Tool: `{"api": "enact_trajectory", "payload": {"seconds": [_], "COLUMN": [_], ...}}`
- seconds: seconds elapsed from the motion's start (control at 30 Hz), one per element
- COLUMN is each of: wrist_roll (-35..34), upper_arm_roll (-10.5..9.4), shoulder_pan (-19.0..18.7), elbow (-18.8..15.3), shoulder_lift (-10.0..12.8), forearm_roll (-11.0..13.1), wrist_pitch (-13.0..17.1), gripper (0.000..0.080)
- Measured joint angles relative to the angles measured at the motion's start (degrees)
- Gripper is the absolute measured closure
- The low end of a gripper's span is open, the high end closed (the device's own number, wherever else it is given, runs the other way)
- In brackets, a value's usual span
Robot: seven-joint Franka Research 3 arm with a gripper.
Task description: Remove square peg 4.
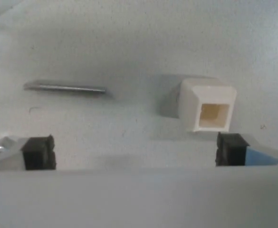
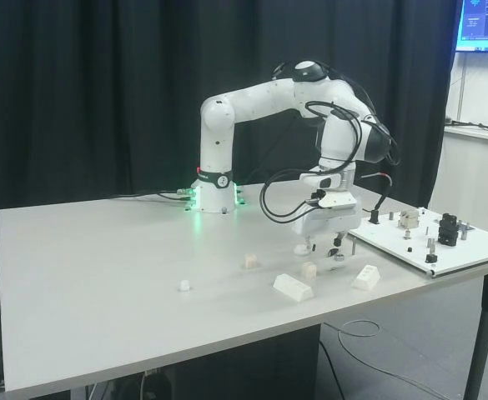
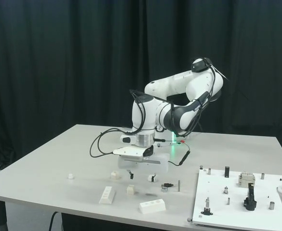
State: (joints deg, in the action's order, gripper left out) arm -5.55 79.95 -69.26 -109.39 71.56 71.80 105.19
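Grey surface (image 2: 102, 250), bearing the arm and all loose parts. White arm (image 2: 252, 96), bolted near the far edge at a base lit green, reaching forward and bending down over the front part of the surface. White board (image 2: 469, 250), lying flat at the front corner beside the arm's working area and carrying several small black and grey fixtures.

Tool (image 2: 323, 247), pointing straight down and hovering just above the surface; its two black-padded fingers (image 1: 39, 153) are spread wide with nothing between them, so it is released. In the wrist view the pads stand well apart on either side of bare surface.

Two long white blocks (image 3: 152, 206), lying near the front edge, one on each side of the tool in the first room view.

Square peg (image 1: 208, 104), white and hollow, with a square opening in its visible face. It rests loose on the surface just beyond the fingertip line, nearer one finger than the other, and is touched by neither.

Thin grey metal pin (image 1: 65, 87), lying flat on the surface, well apart from the peg.

Further small white pieces (image 2: 184, 285), scattered farther from the tool.
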Motion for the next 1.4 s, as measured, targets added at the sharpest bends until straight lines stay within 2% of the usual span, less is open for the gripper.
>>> {"api": "enact_trajectory", "payload": {"seconds": [0.17,0.2,1.17,1.4], "wrist_roll": [0.0,0.0,0.0,-0.1], "upper_arm_roll": [-0.01,-0.01,0.02,0.34], "shoulder_pan": [0.0,0.0,0.0,-0.2], "elbow": [0.0,0.0,0.8,1.0], "shoulder_lift": [0.0,0.0,0.0,0.0], "forearm_roll": [0.0,0.0,0.0,0.0], "wrist_pitch": [0.0,0.0,-0.1,-1.8], "gripper": [0.0063,0.0015,0.0003,0.0003]}}
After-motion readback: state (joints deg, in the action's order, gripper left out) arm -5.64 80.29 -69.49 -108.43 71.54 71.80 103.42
